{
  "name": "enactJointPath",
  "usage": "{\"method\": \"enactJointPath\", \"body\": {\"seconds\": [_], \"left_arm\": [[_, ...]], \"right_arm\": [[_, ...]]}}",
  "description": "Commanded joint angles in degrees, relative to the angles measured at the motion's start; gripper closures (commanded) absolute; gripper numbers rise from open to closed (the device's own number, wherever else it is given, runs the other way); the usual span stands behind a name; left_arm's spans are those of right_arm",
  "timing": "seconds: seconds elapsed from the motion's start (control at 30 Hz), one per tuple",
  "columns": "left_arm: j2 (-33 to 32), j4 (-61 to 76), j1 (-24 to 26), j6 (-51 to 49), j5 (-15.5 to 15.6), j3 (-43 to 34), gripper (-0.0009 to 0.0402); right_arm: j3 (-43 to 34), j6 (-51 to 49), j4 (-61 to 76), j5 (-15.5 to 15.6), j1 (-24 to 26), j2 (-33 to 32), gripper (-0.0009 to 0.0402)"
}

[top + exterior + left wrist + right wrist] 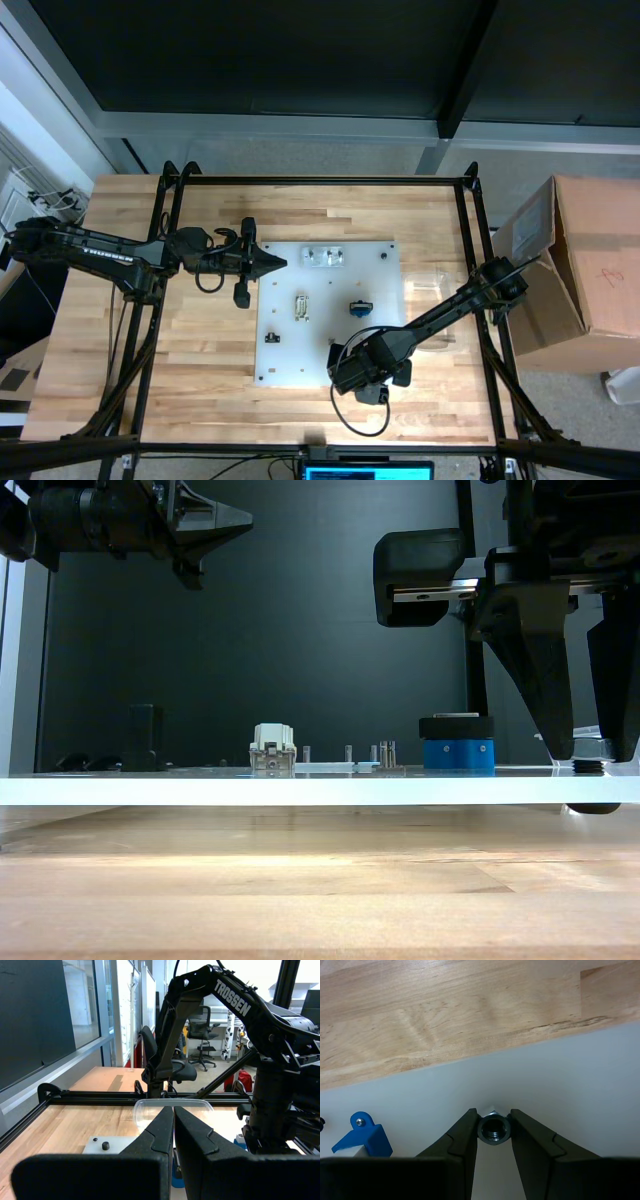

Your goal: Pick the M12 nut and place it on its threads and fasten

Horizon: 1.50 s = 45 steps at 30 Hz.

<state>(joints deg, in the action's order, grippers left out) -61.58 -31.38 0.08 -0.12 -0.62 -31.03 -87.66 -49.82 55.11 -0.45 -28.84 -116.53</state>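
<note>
Your right pincer [493, 1116] is closed on the M12 nut [493, 1131], with 1 finger on each of 2 opposite sides and an opening no wider than the nut itself; the nut's threaded bore faces straight back at the wrist camera, so its axis runs along the pincer and down toward the white board [580, 1090]; I judge it is held that way so that it meets the threads squarely and a roll of the wrist would turn it; in the low view the finger ends reach down at the board's near right edge, and the black stud [590, 767] shows between them with a grey-silver band just above it, which reads as the nut sitting at the top of the stud; whether it has caught any thread you cannot tell, since the wrist covers the spot in the high view; by my reading the step in hand is the start of fastening, with the placing about done and the running down not yet done; watch for a tilted nut, as a crossed thread would bind at once; your left pincer [280, 263] hangs well above the board's far left edge, pointing inward, its 2 fingers drawn together with only a slit between them and nothing in them; that height and distance put it well apart from the right arm, which is probably why it is there; the clear tray [437, 280] lies on the counter [200, 350] just beside the board's right edge.
</note>
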Motion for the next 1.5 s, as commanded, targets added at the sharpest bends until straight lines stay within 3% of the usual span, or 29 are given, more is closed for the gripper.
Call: {"method": "enactJointPath", "body": {"seconds": [0.03,0.17,0.4,0.9,1.5], "left_arm": [[-0.02,0.0,0.0,0.02,0.0,0.0,0.0393],[-0.02,-0.02,0.02,0.02,0.0,0.0,0.0393],[-0.02,-0.02,0.0,0.02,0.0,0.0,0.0393],[-0.02,-0.02,0.0,0.02,0.0,0.0,0.0393],[-0.02,-0.02,0.0,0.02,0.0,0.0,0.0393]], "right_arm": [[0.09,0.13,-0.17,0.0,0.09,-0.22,0.037],[0.09,3.37,-0.13,0.0,0.28,-0.22,0.037],[0.09,20.02,-0.11,0.0,0.48,-0.22,0.037],[0.11,45.31,0.59,-0.02,0.52,-0.17,0.037],[0.22,94.42,0.74,-0.02,0.5,0.09,0.037]]}}
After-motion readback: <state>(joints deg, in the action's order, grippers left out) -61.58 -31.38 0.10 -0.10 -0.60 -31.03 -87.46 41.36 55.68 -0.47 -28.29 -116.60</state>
